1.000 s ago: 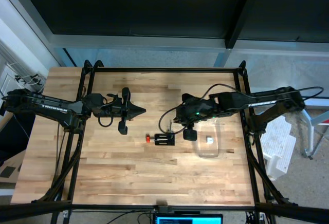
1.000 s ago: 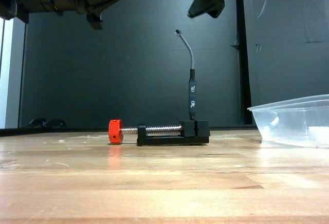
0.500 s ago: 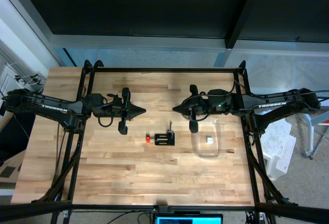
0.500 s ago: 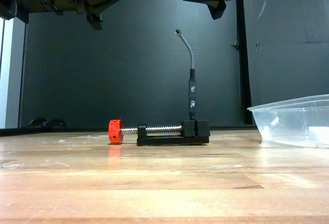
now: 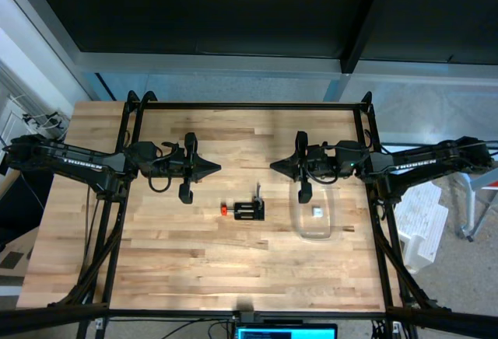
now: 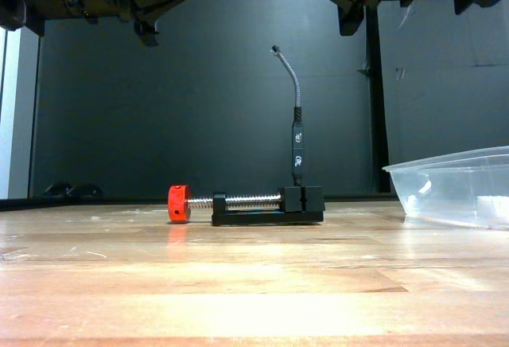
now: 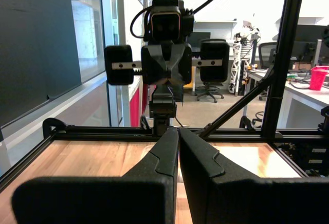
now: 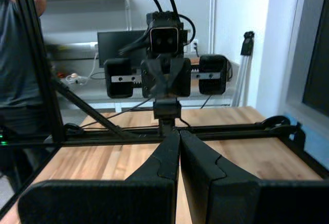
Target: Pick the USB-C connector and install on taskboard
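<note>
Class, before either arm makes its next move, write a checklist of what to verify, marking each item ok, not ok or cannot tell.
1. USB-C connector stands upright in the taskboard: ok.
2. Connector fully seated: cannot tell.
3. Left gripper raised over the table, jaws shut, empty: ok.
4. Right gripper raised, apart from the connector, jaws shut, empty: ok.
5. Taskboard lies flat on the table: ok.
6. White square piece lies inside the clear tray: ok.
</note>
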Tool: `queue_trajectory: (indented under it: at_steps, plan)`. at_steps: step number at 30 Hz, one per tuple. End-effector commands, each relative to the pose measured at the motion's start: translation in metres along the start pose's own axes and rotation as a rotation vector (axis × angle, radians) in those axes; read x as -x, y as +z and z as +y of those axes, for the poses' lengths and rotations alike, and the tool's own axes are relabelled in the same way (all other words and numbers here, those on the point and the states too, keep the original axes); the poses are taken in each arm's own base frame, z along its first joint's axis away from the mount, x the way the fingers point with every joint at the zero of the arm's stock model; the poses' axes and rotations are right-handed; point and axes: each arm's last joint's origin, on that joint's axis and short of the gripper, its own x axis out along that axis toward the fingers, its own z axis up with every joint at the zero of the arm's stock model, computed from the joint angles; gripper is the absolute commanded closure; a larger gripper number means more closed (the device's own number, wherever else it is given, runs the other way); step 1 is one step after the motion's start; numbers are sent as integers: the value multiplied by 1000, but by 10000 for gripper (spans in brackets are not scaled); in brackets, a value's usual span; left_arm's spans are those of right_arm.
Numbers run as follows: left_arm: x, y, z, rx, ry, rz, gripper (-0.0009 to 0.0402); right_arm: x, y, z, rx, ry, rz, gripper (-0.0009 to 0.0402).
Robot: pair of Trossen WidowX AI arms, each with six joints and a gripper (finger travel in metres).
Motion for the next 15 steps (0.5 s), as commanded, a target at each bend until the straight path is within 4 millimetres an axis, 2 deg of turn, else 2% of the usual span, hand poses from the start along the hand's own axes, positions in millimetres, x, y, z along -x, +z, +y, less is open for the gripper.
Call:
queue_trajectory:
  at_steps: [1,15]
  plan:
    - [0,0,0,0,0,0,393,2,0,-1,1,-4,-4,393]
    - [0,0,0,0,0,0,393,2,1,-1,1,-6,2,393]
